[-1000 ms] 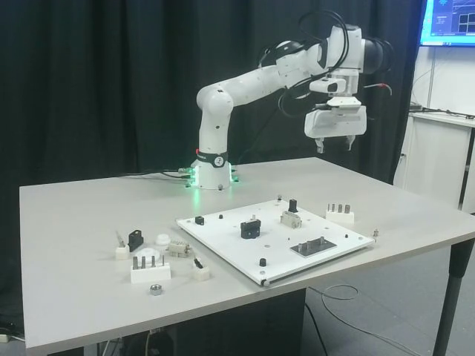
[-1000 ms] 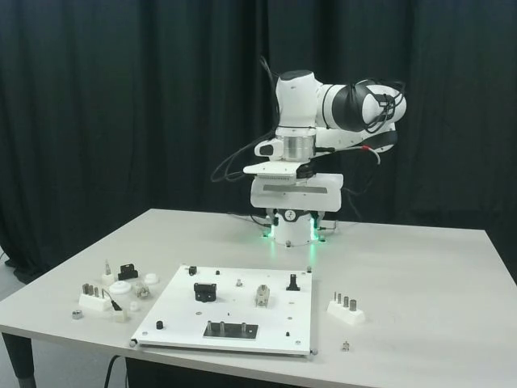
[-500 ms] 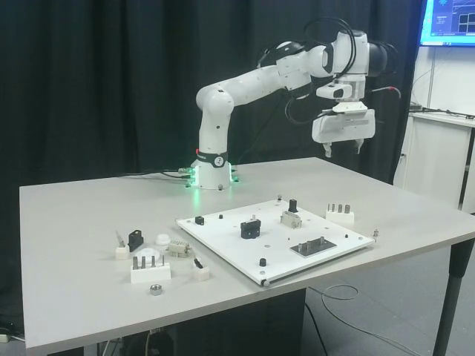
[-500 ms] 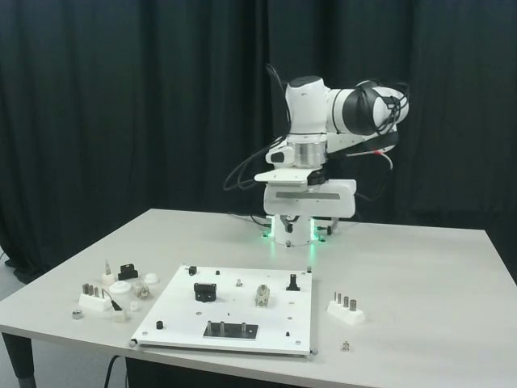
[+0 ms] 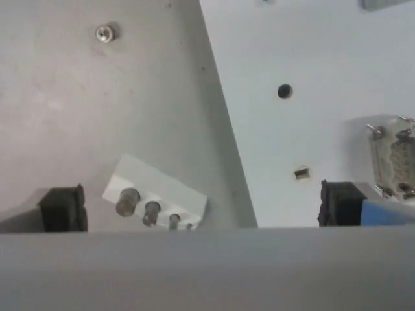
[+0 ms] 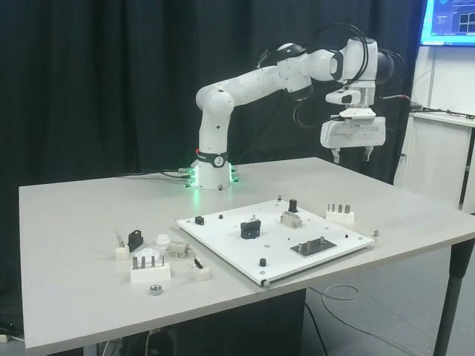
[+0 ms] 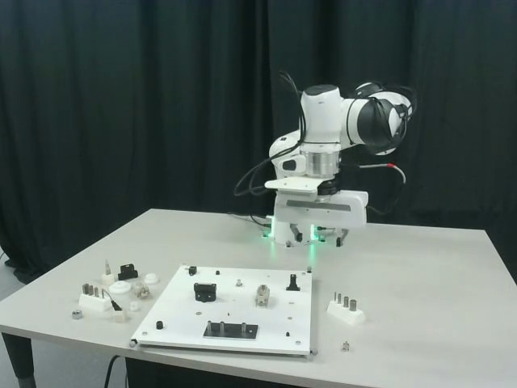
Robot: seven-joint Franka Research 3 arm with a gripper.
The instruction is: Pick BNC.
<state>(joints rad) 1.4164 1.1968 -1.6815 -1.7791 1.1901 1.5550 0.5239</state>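
1. Your gripper (image 6: 352, 154) hangs high above the far right part of the grey table (image 6: 74, 222). Its fingers are spread wide with nothing between them.
2. The wrist view shows both black fingertips (image 5: 62, 208) well apart. Below them lie the edge of the white board (image 5: 311, 58) and the white peg block (image 5: 154, 197) just beside it.
3. I cannot name the BNC with certainty. My best guess is the small black upright plug (image 6: 292, 204) standing on the board near its far edge, well below the gripper.
4. Nothing of the pick is done yet: no descent, no contact, no grasp.
5. What is left for you is to line up over the plug, come down, close on it and lift it.
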